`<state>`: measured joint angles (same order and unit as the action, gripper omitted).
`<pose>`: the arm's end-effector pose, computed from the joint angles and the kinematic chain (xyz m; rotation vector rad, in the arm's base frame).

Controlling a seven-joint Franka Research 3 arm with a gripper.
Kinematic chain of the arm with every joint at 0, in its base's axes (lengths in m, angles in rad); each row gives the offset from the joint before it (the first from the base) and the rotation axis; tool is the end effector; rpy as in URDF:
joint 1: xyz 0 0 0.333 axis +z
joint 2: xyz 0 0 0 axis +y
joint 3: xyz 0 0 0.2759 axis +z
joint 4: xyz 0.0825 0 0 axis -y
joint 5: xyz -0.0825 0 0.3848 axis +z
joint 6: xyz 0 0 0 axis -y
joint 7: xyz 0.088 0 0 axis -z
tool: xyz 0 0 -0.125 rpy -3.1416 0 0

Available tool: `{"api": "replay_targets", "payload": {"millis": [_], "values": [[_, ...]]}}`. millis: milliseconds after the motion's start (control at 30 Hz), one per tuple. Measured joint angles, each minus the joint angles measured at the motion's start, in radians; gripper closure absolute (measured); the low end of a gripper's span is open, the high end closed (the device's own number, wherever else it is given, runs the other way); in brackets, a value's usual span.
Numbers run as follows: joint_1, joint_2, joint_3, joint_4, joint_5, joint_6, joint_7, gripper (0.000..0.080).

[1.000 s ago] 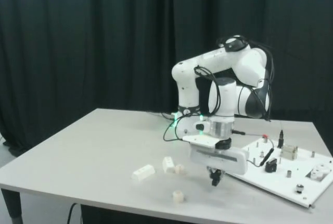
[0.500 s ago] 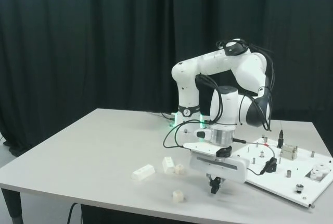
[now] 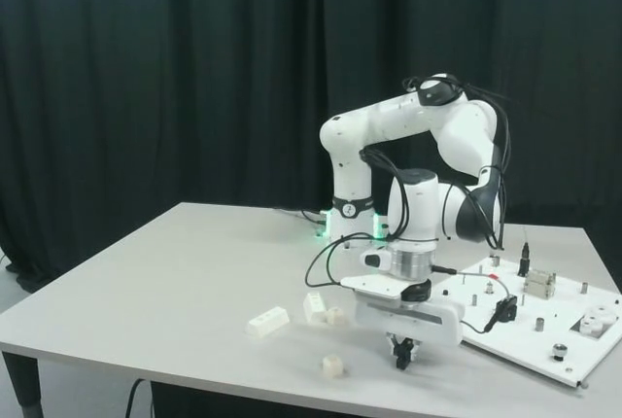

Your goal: Place D-SUB.

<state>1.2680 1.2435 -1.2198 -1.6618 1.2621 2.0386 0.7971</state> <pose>0.6281 0.1824 0.1679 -2.6646 1.5920 -0.1573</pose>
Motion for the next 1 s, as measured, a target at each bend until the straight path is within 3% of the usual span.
{"api": "replay_targets", "payload": {"millis": [200,533,567,733,767,1000], "values": [[-0.006,0.0,0.01,0.0,0.024,0.003,0.006,0.0648],[-0.007,-0.002,0.01,0.003,0.026,0.002,0.007,0.0638],[-0.007,-0.003,0.008,0.004,0.025,0.001,0.007,0.0127],[-0.003,-0.01,-0.009,0.005,0.021,-0.015,0.007,0.0127],[-0.002,-0.011,-0.015,0.005,0.02,-0.023,0.007,0.0033],[0.008,-0.012,-0.067,0.006,0.015,-0.087,0.008,0.0033]]}}
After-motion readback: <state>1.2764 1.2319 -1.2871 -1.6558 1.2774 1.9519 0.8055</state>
